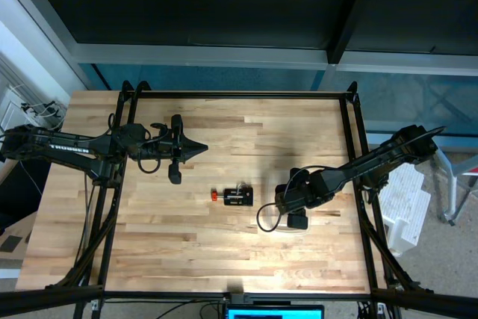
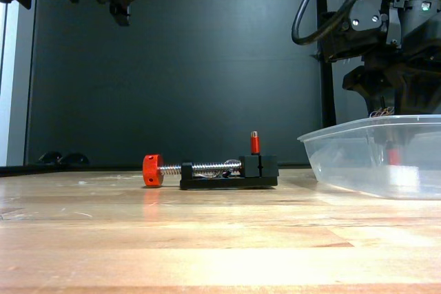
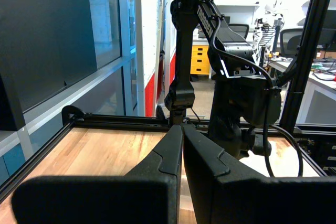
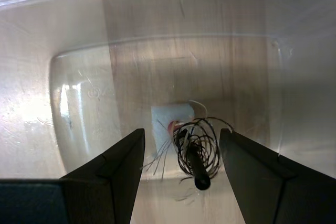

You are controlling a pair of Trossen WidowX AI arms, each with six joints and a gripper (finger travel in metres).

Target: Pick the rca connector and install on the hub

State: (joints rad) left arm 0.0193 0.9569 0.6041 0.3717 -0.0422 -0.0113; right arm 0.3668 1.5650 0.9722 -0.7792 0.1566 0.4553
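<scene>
Right gripper (image 1: 297,220) hangs over the clear plastic tray (image 2: 339,160) at the right of the wooden surface (image 1: 187,248), pointing down into it. Jaws spread wide, nothing between the pads.

The rca connector (image 4: 176,119) lies on the tray floor, in line with the gap between the jaws. It is a small whitish block with a red bit at one edge, a tangle of thin wire and a dark stubby pin beside it. In the right wrist view bare tray floor shows on either side of it, so neither finger touches it. How high the fingertips stand above it, cannot tell.

The hub (image 1: 237,197) sits on the surface just left of the tray, well apart from the connector. It is a black block with a silvery threaded rod running left to a red knob (image 2: 152,170), and a red stub (image 2: 254,142) standing upright on top.

Left gripper (image 3: 182,129) is held high over the far-left part of the surface, pointing toward the right arm. Jaws closed — fingers pressed together, holding nothing.
</scene>
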